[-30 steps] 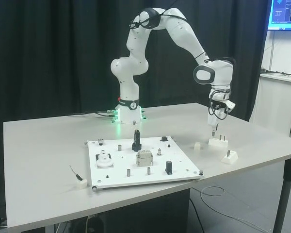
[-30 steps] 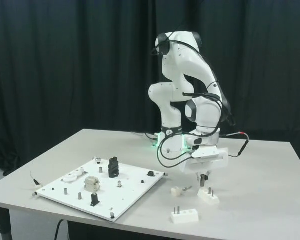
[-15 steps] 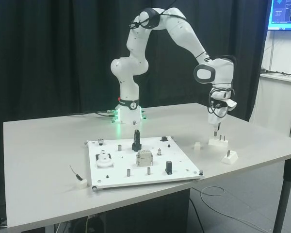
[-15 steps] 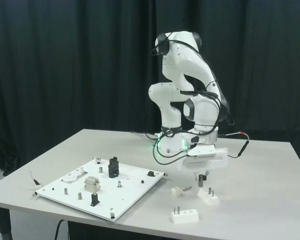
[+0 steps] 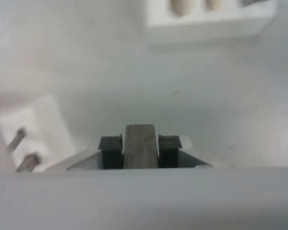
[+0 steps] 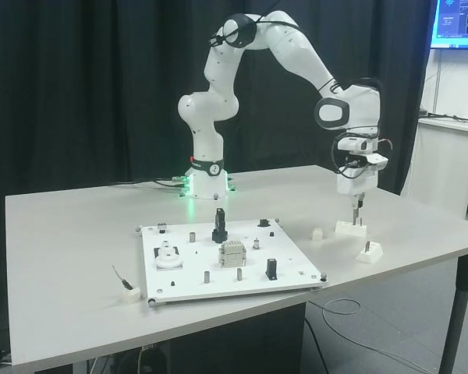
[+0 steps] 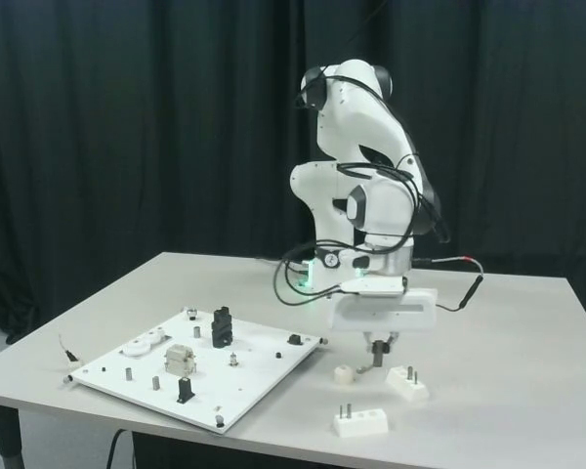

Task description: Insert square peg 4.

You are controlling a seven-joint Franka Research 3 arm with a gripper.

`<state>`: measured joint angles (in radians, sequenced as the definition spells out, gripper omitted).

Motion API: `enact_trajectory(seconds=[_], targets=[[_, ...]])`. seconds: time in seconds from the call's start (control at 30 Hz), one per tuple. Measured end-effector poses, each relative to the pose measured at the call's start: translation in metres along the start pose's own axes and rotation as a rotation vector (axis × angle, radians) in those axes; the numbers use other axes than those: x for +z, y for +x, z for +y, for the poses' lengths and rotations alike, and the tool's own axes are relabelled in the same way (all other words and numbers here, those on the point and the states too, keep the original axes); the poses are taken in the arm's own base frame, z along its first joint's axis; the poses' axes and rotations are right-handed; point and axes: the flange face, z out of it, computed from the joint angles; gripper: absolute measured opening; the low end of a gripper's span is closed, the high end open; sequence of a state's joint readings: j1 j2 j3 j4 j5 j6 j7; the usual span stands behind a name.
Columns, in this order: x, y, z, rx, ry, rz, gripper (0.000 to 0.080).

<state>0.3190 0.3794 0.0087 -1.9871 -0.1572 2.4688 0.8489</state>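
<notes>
Looking past our wrist, we see the hand (image 5: 140,152) pinching a grey square metal peg (image 5: 140,151) between black fingers (image 5: 111,151), which the room views barely resolve. We hang above the grey bench (image 6: 70,226), near a small white peg holder block (image 6: 351,227) and another white block with round holes (image 7: 360,422). Open bench separates us from the white assembly board (image 6: 187,282); black curtains (image 7: 127,127) stand behind.

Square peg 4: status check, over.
Claw shut on square peg, clear above the table. White assembly board not reached. Nothing seen blocking.
</notes>
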Motion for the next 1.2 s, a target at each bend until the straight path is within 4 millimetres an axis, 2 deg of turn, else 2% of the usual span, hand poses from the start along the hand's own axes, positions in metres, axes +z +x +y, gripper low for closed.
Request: enact_trajectory(seconds=[0.33,0.77,1.2], targets=[[-0.008,0.055,0.015,0.087,-0.011,0.068,0.0155],[-0.021,0.127,0.047,0.191,-0.073,0.129,0.0155],[-0.024,0.176,0.075,0.475,-0.091,0.154,0.0155]])
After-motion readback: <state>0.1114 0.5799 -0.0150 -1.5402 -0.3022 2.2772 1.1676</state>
